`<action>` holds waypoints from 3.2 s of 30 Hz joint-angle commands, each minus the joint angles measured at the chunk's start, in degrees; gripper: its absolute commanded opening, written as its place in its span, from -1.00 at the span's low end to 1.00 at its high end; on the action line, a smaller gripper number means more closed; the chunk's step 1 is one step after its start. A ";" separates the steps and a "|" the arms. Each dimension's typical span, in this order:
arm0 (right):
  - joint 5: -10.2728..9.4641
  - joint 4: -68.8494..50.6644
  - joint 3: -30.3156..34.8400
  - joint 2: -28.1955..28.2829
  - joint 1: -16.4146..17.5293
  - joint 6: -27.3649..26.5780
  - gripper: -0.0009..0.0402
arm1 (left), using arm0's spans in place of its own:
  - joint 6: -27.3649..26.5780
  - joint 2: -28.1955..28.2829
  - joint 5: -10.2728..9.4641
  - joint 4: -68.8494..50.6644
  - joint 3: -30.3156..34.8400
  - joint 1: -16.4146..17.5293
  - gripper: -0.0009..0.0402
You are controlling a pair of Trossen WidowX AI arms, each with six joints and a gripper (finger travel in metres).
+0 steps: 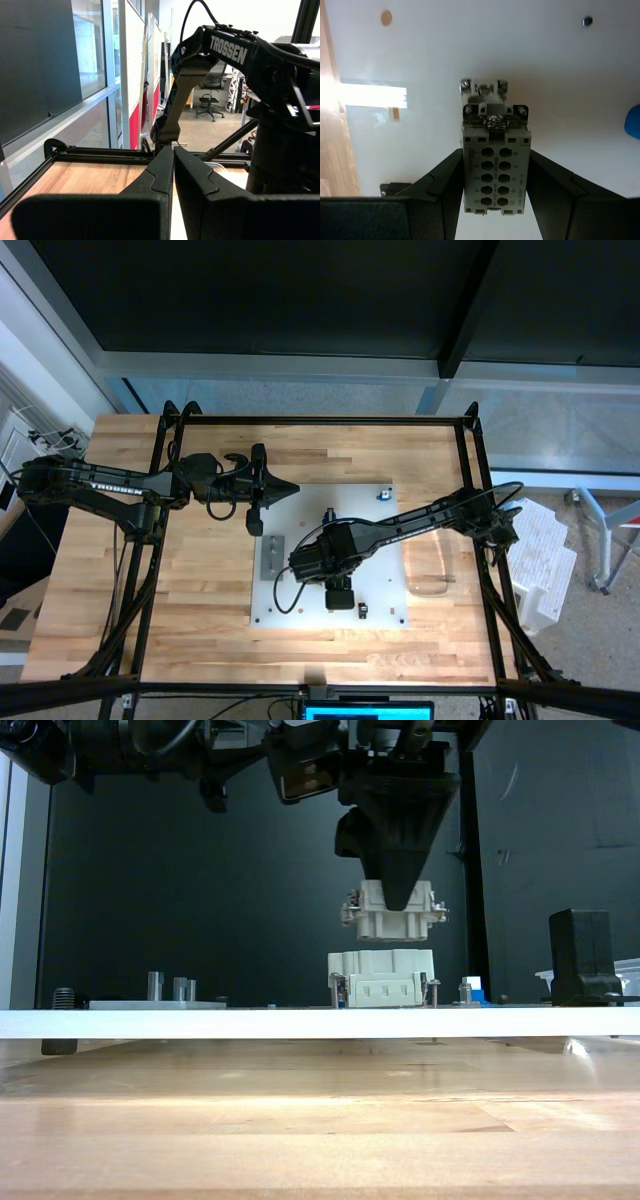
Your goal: Pick the HAN10E connector and install on the hub
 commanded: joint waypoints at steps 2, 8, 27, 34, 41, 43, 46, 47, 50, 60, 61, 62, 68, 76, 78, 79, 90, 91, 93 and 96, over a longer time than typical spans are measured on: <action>0.04 0.07 1.29 1.36 0.07 -0.09 -0.84 | 0.02 0.02 0.00 0.00 0.00 0.02 -0.96; -0.04 -0.31 2.32 2.36 0.09 0.00 -0.84 | 0.00 0.02 0.00 0.00 0.00 0.02 -0.96; 0.02 -0.35 2.27 2.36 0.39 0.46 -0.84 | 0.00 0.02 0.00 0.00 0.00 0.02 -0.96; 0.00 0.39 1.55 2.36 0.50 0.46 -0.84 | 0.02 0.02 0.00 0.00 0.00 0.02 -0.96; 0.02 0.81 1.40 2.36 0.50 0.46 -0.84 | 0.02 0.02 0.00 0.00 0.00 0.02 -0.96; 0.00 1.16 1.07 2.36 0.50 0.46 -0.84 | 0.00 0.02 0.00 0.00 0.00 0.02 -0.96; -0.04 1.95 0.39 2.36 0.50 0.48 -0.84 | 0.00 0.02 0.00 0.00 0.00 0.02 -0.96; -0.09 2.12 0.26 2.36 0.50 0.48 -0.84 | 0.02 0.02 0.00 0.00 0.00 0.00 -0.96; -0.07 2.27 -0.20 2.36 0.48 0.46 -0.84 | 0.02 0.02 0.00 0.00 0.00 0.02 -0.96; -1.05 5.64 -3.45 2.36 0.48 0.46 -0.84 | 0.00 0.02 0.00 0.02 0.00 0.02 -0.96; -1.03 6.05 -3.85 2.36 0.48 0.48 -0.84 | 0.02 0.02 0.00 0.02 0.00 0.02 -0.96; -1.03 6.43 -4.20 2.36 0.48 0.48 -0.84 | 0.02 0.02 0.00 0.00 0.00 0.00 -0.96; -1.09 7.43 -5.42 2.36 0.48 0.57 -0.84 | 0.02 0.02 0.00 -0.02 0.00 0.00 -0.96; -1.09 7.56 -5.42 2.36 0.50 0.61 -0.84 | 0.00 0.02 0.00 0.00 0.00 0.02 -0.96; -1.07 7.58 -5.42 2.27 0.50 0.72 -0.84 | 0.02 0.02 0.00 0.00 0.00 0.00 -0.96; -1.07 7.61 -5.42 2.25 0.50 0.74 -0.84 | 0.00 0.02 0.00 0.00 0.00 0.02 -0.96; -0.98 8.28 -5.42 1.88 0.55 1.20 -0.53 | 0.02 0.02 0.00 0.00 0.00 0.00 -0.96; -0.94 8.33 -5.42 1.81 0.55 1.27 -0.47 | 0.00 0.02 0.00 0.00 0.00 0.02 -0.96; -0.94 8.35 -5.42 1.44 0.59 1.53 -0.35 | 0.00 0.02 0.00 0.00 0.00 0.02 -0.96; -0.94 8.52 -5.40 1.03 0.66 1.55 -0.18 | 0.00 0.02 0.00 0.00 0.00 0.02 -0.96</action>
